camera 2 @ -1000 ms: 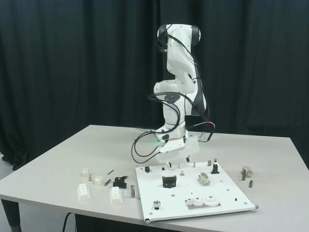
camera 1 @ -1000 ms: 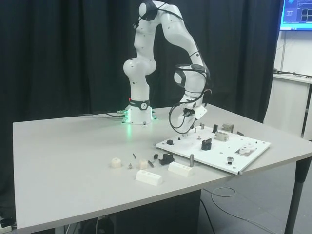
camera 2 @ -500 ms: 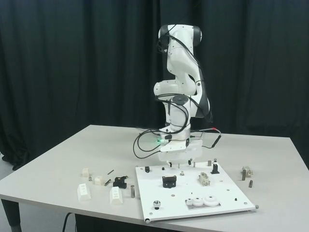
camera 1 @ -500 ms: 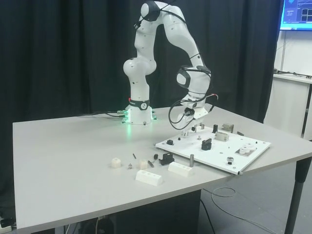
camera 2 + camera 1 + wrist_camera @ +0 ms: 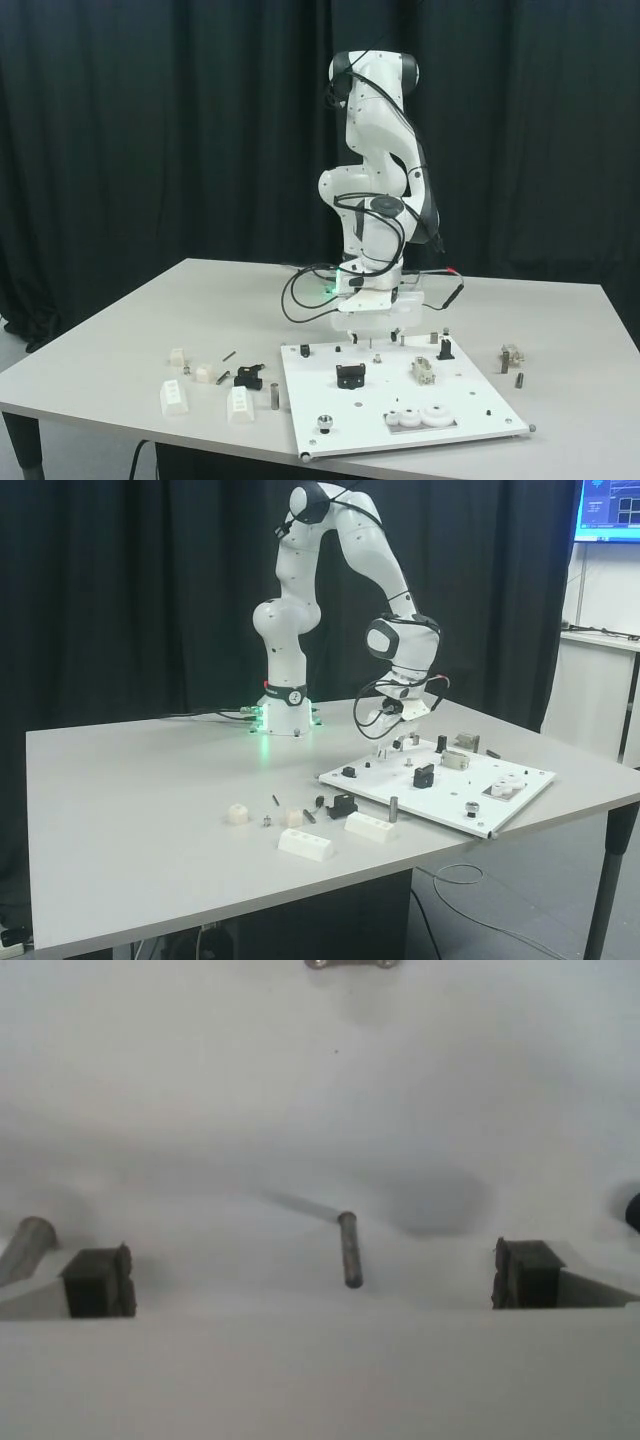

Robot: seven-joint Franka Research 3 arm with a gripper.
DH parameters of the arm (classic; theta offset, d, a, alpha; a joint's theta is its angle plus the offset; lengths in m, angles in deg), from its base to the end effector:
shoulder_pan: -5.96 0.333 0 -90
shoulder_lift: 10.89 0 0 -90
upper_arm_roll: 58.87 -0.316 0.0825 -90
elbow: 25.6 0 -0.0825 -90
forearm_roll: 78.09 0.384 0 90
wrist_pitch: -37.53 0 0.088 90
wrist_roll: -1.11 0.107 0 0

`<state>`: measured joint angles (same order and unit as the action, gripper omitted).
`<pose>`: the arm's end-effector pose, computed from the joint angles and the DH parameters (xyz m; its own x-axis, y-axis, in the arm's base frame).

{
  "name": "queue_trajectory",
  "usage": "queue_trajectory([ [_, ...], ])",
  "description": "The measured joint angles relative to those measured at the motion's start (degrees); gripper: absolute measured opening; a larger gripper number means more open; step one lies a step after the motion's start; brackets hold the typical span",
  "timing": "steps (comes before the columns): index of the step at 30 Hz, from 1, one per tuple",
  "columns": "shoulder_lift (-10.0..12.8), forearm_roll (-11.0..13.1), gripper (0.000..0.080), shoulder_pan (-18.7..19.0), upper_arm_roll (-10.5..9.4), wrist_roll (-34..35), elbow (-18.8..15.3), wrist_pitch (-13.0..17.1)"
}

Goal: Remove round peg 1.

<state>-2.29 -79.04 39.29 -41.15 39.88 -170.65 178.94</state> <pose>0.4225 0.1135 0.2056 0.9126 -0.3887 -0.1271 -0.3660 -0.9149 0.1700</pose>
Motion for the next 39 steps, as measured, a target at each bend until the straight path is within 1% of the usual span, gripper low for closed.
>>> queue_trajectory([
  [7,0.0,-1.0,0.08,-0.9,0.0,0.0,0.4,0.1],
  [15,0.1,-1.2,0.08,-2.1,-0.02,-0.2,0.6,0.9],
  [20,0.3,-1.2,0.08,-2.2,-0.17,-0.5,0.5,0.9],
  [28,1.2,-1.2,0.08,-2.2,-1.29,-0.6,0.3,1.2],
  [35,2.2,-1.2,0.08,-2.5,-2.26,-0.6,0.3,2.2],
  [39,2.2,-1.0,0.08,-3.2,-3.12,-0.6,0.3,2.2],
])
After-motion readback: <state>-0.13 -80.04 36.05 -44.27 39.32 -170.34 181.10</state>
